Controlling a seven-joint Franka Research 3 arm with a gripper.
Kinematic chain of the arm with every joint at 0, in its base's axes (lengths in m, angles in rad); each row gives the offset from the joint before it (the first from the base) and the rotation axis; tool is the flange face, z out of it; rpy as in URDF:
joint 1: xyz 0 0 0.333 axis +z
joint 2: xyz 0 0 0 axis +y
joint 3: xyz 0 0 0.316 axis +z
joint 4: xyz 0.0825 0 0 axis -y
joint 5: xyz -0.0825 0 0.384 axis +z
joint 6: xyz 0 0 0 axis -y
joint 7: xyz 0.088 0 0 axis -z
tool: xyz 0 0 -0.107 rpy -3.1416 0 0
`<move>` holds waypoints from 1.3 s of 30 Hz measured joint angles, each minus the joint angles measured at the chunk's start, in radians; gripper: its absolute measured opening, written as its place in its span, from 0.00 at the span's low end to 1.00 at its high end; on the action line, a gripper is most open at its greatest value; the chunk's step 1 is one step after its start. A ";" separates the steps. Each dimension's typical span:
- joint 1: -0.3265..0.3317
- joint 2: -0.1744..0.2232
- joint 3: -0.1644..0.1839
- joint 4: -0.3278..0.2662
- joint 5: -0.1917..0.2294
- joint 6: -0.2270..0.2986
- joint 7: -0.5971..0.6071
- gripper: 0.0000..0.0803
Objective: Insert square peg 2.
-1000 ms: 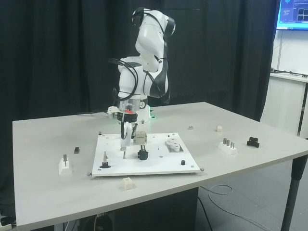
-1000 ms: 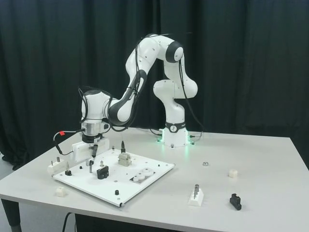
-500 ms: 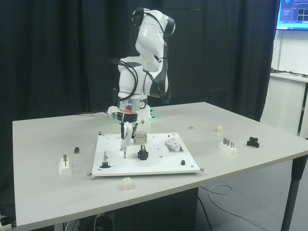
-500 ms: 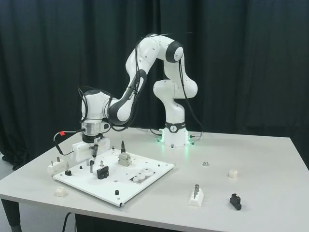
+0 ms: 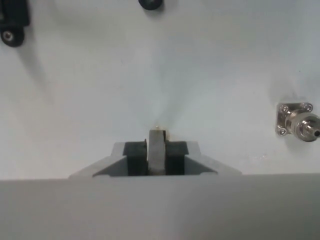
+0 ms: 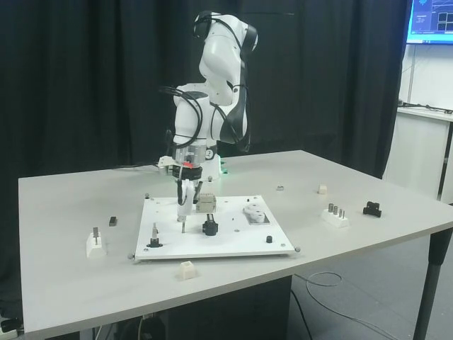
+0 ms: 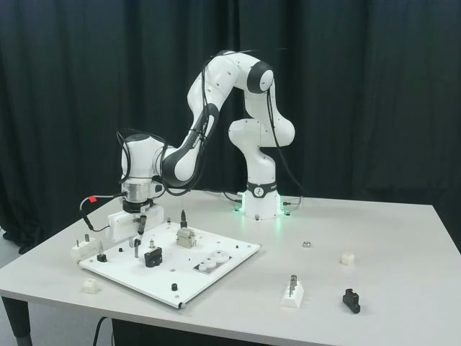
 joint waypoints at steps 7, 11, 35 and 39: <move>0.000 0.000 0.000 0.000 0.000 -0.005 0.000 0.09; 0.000 0.000 0.001 0.000 0.000 -0.006 0.000 0.09; -0.005 0.010 0.003 0.000 0.001 0.008 -0.002 0.09; -0.006 0.014 0.003 0.000 0.001 0.013 -0.002 0.09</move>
